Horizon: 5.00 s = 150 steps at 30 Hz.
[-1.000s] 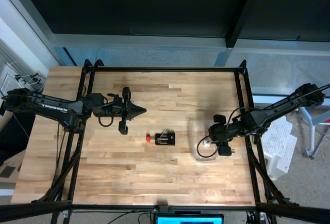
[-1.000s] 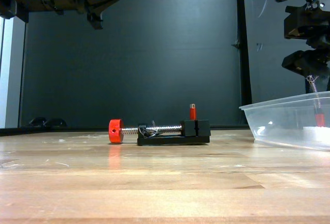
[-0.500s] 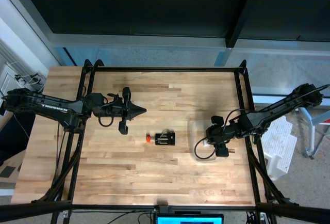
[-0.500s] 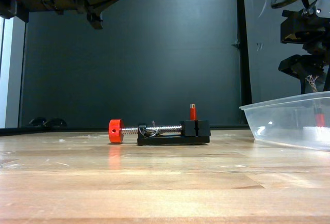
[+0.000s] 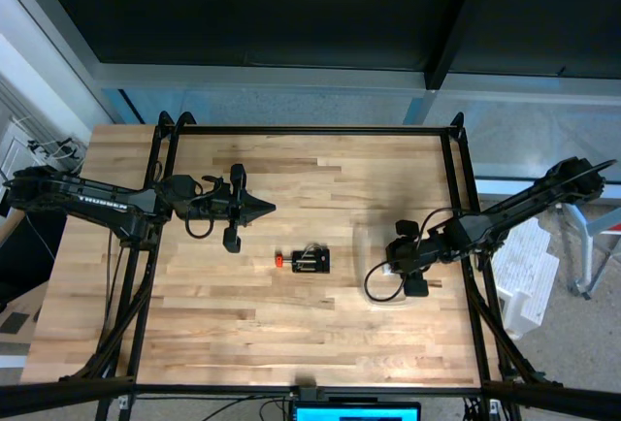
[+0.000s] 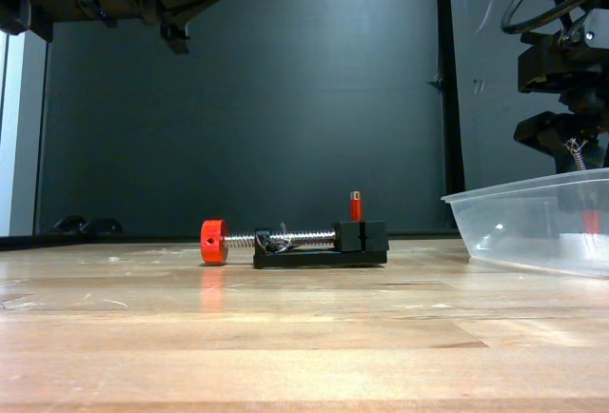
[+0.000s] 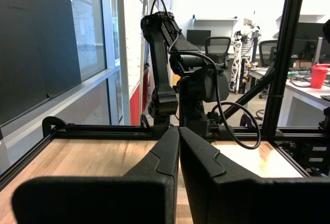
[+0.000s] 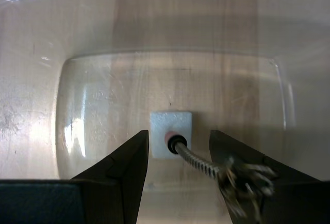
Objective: Pick the RCA connector and install on taskboard
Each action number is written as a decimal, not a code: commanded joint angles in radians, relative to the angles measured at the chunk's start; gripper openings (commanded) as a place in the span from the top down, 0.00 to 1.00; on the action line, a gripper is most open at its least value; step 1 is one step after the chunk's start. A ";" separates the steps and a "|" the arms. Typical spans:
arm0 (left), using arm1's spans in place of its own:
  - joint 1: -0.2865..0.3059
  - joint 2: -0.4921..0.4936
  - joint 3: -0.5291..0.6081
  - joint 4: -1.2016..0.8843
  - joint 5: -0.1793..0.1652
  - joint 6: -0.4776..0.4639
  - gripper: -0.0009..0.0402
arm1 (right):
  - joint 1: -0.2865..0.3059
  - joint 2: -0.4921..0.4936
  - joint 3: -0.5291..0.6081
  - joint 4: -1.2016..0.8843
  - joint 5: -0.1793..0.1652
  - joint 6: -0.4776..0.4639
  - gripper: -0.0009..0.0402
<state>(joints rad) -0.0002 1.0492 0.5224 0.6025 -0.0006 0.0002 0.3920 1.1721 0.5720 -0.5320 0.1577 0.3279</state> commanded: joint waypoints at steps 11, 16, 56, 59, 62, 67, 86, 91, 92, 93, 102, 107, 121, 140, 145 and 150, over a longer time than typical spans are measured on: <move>0.000 0.000 0.000 0.000 0.000 0.000 0.98 | 0.001 0.035 0.001 0.022 -0.001 0.005 0.64; 0.000 0.000 0.000 0.000 0.000 0.000 0.98 | 0.001 0.035 0.001 0.016 -0.002 0.005 0.70; 0.000 0.000 0.000 0.000 0.000 0.000 0.98 | 0.003 0.030 0.027 -0.010 -0.004 0.005 0.98; 0.000 0.000 0.000 0.000 0.000 0.000 0.98 | 0.003 0.023 0.045 -0.040 -0.004 0.005 0.98; 0.000 0.000 0.000 0.000 0.000 0.000 0.98 | 0.003 0.013 0.069 -0.082 -0.004 0.004 0.98; 0.000 0.000 0.000 0.000 0.000 0.000 0.98 | 0.002 -0.001 0.114 -0.130 -0.005 0.004 0.98; 0.000 0.000 0.000 0.000 0.000 0.000 0.98 | 0.000 -0.007 0.283 -0.335 -0.003 0.004 0.98; 0.000 0.000 0.000 0.000 0.000 0.000 0.98 | -0.002 -0.003 0.288 -0.332 -0.001 0.005 0.98; 0.000 0.000 0.000 0.000 0.000 0.000 0.98 | -0.005 0.001 0.292 -0.331 0.000 0.005 0.98; 0.000 0.000 0.000 0.000 0.000 0.000 0.98 | -0.010 0.005 0.299 -0.330 0.000 0.005 0.98; 0.000 0.000 0.000 0.000 0.000 0.000 0.98 | -0.089 0.137 0.408 -0.309 0.000 -0.027 0.98; 0.000 0.000 0.000 0.000 0.000 0.000 0.98 | -0.119 0.224 0.487 -0.303 -0.001 -0.057 0.98; 0.000 0.000 0.000 0.000 0.000 0.000 0.98 | -0.177 0.434 0.662 -0.252 -0.001 -0.105 0.98; 0.000 0.000 0.000 0.000 0.000 0.000 0.98 | -0.201 0.617 0.830 -0.225 -0.003 -0.137 0.98; 0.000 0.000 0.000 0.000 0.000 0.000 0.98 | -0.202 0.641 0.843 -0.221 -0.005 -0.139 0.98; 0.000 0.000 0.000 0.000 0.000 0.000 0.98 | -0.202 0.653 0.842 -0.214 -0.020 -0.138 0.98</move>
<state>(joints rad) -0.0002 1.0489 0.5228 0.6029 -0.0010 -0.0002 0.1898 1.8248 1.4151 -0.7486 0.1417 0.1886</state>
